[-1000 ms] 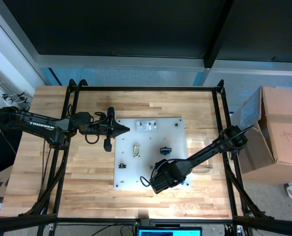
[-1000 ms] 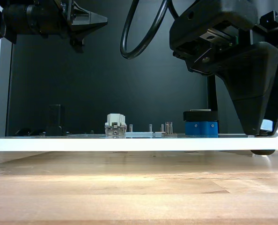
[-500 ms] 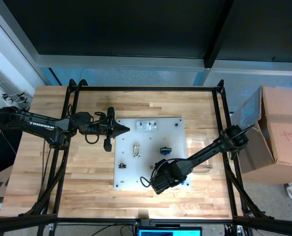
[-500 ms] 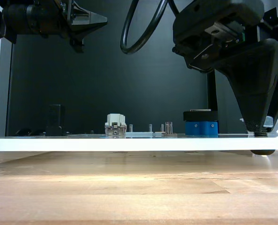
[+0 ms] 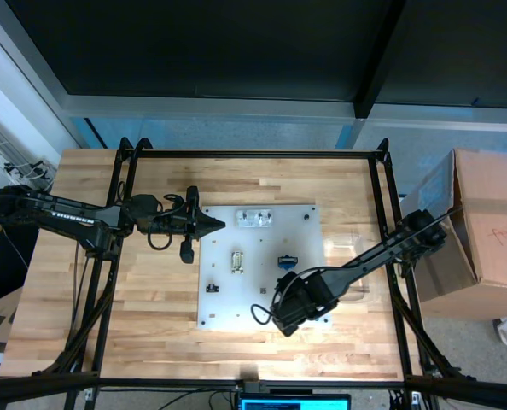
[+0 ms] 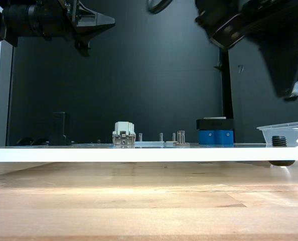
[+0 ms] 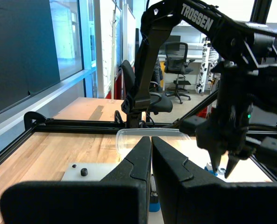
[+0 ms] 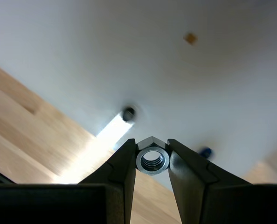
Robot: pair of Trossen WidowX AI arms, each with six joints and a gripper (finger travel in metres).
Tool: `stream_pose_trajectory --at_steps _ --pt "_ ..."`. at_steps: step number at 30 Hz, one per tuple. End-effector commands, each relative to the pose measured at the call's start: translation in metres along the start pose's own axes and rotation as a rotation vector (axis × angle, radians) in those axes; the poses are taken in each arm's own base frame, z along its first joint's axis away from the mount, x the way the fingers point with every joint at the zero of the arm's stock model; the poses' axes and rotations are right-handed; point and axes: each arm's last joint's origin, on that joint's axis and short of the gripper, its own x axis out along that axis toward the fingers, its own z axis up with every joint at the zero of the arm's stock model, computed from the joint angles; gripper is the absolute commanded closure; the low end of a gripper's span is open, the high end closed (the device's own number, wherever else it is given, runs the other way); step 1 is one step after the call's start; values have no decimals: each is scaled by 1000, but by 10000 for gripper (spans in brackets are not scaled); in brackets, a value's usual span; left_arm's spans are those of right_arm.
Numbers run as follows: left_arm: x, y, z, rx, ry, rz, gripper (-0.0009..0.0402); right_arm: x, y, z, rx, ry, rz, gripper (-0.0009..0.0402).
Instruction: Unfasten the M12 nut and place it in the container
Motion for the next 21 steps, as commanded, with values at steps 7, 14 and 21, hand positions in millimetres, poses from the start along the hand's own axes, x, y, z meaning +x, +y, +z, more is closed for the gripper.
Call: stream_pose_trajectory --at_steps 7,14,21 --pt "0 0 0 0 0 0 393 -9 -17 -37 -29 17 -57 366" --pt "0 0 0 0 0 0 393 -9 -39 -65 -1 25 -83 366" --pt "0 0 0 0 0 0 393 -3 -65 -90 73 31 -110 365"
